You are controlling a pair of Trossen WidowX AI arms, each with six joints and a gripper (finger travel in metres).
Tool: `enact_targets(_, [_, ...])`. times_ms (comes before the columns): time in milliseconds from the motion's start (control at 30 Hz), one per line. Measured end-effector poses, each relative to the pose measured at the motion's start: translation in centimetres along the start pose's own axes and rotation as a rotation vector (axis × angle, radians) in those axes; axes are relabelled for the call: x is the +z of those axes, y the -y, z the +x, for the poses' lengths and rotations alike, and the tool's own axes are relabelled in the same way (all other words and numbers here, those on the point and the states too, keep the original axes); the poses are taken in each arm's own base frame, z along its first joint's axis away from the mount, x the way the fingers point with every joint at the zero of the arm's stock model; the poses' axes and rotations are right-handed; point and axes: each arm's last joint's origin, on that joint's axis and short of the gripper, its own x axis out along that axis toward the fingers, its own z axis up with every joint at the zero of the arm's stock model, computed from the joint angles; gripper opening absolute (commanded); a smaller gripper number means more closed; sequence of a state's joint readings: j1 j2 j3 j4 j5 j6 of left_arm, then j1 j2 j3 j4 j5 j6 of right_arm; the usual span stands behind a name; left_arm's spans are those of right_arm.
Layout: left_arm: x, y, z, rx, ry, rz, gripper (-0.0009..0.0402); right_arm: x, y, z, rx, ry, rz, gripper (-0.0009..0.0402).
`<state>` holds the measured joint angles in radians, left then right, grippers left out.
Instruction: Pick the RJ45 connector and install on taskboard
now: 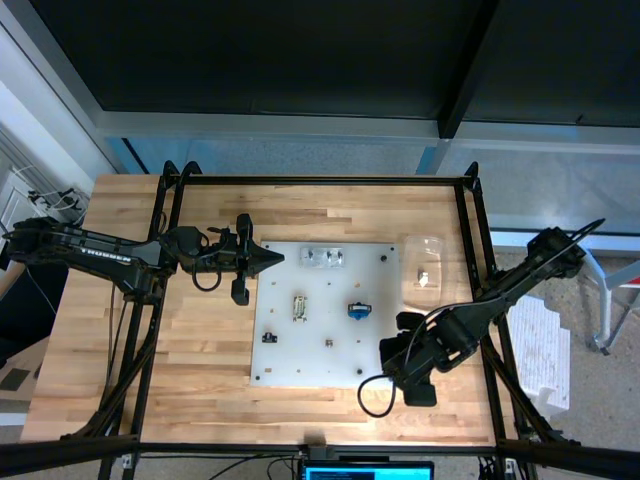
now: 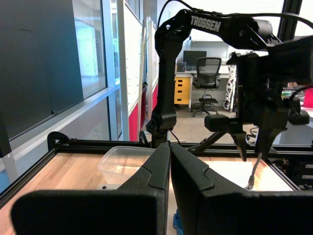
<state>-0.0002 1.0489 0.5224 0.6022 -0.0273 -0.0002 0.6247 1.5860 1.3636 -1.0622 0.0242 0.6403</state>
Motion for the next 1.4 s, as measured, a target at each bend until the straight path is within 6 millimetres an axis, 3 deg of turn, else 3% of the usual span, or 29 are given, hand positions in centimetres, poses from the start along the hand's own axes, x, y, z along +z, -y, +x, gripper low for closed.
enact_targets(600, [0.0,0.0,0.0,0.000,0.000,0.000,0.0000,0.7,5.0,-5.7,-0.006,0.219,-0.023,0.0085])
enact_targets(1067, [0.0,0.0,0.0,0.000,0.000,0.000,0.0000,2.3,10.8,-8.3,-0.101,0.399,-0.036,-0.0003])
enact_targets(1400, [0.0,0.0,0.0,0.000,0.000,0.000,0.0000,2.8,15.6,-9.0,-0.194,0.525,-0.044,0.0000])
